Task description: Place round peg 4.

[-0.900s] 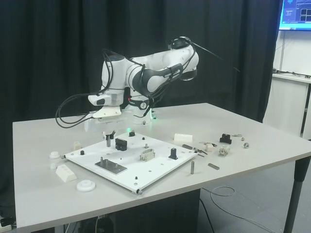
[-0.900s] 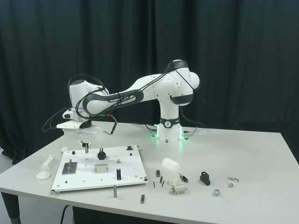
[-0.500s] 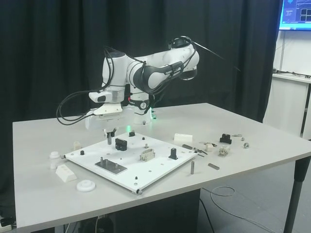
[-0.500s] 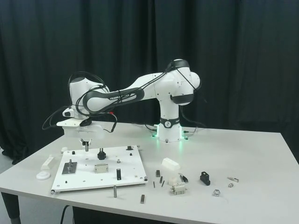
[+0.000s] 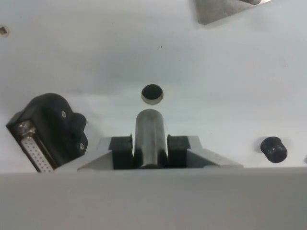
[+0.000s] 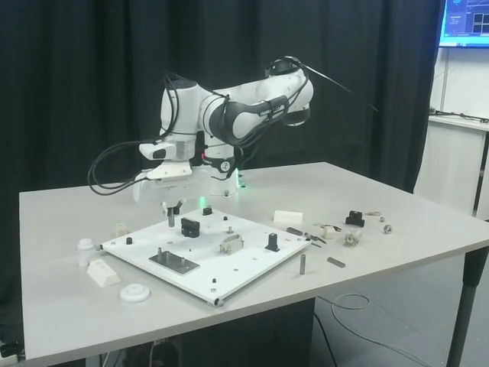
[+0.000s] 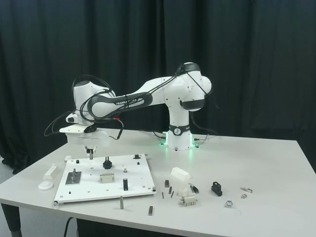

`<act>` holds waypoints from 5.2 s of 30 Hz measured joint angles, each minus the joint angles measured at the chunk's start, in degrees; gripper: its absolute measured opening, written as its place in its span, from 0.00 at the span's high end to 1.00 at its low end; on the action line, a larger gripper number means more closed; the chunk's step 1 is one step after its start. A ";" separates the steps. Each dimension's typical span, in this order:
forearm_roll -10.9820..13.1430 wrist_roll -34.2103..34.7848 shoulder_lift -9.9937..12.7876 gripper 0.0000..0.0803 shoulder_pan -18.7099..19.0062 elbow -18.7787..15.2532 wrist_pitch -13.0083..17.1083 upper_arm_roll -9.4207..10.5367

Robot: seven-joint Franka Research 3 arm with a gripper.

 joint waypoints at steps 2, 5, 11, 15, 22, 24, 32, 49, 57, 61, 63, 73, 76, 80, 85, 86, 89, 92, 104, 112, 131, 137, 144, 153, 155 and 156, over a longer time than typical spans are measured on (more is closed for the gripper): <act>0.00 -0.08 0.00 0.81 0.00 0.00 0.02 -0.07; 0.00 -0.20 0.00 0.81 -0.01 0.00 0.10 -0.17; 0.00 -0.29 0.00 0.81 -0.02 0.02 0.37 -0.33; 0.05 -0.29 0.00 0.81 -0.01 0.09 0.42 -0.52; 0.62 -0.29 -0.17 0.81 0.19 0.48 -0.14 -1.01; 1.07 -0.25 -0.32 0.81 0.42 0.65 -0.75 -1.21; 3.08 1.58 -0.55 0.81 2.40 1.15 -4.80 -2.75; 4.96 14.14 -0.69 0.81 12.52 1.82 -11.76 -4.72; 5.40 22.52 -0.69 0.81 19.34 1.78 -12.62 -4.22; 5.66 26.99 -0.73 0.81 22.96 1.78 -12.62 -3.70; 5.75 29.34 -0.79 0.81 24.83 1.78 -12.58 -3.43; 6.50 40.23 -1.68 0.81 33.75 1.84 -10.58 -1.41; 7.08 43.32 -1.78 0.81 36.22 1.97 -9.48 -0.77; 7.55 47.52 -2.21 0.81 39.23 2.51 -7.48 0.33; 7.79 52.73 -2.78 0.81 42.31 3.83 -4.51 1.87; 7.79 53.68 -2.85 0.81 42.82 4.18 -3.92 2.19; 7.79 56.36 -2.88 0.81 44.07 5.26 -2.32 3.00; 7.63 58.29 -2.88 0.81 44.95 6.36 -0.86 3.88; 5.32 61.91 -2.87 0.81 45.64 10.23 2.17 7.69; 4.38 62.58 -2.87 0.81 45.25 11.68 2.99 9.53; 3.91 64.36 -2.86 0.81 41.70 14.78 3.16 12.64; 2.99 65.02 -2.95 0.68 40.85 15.95 2.62 12.62; 1.17 65.89 -3.70 0.04 40.15 17.32 0.03 11.80; -0.11 66.17 -4.83 0.01 39.90 18.35 -4.08 9.65; -0.11 66.17 -4.83 0.01 39.90 18.57 -4.92 9.07; -0.11 66.17 -4.84 0.01 39.89 18.68 -5.29 8.81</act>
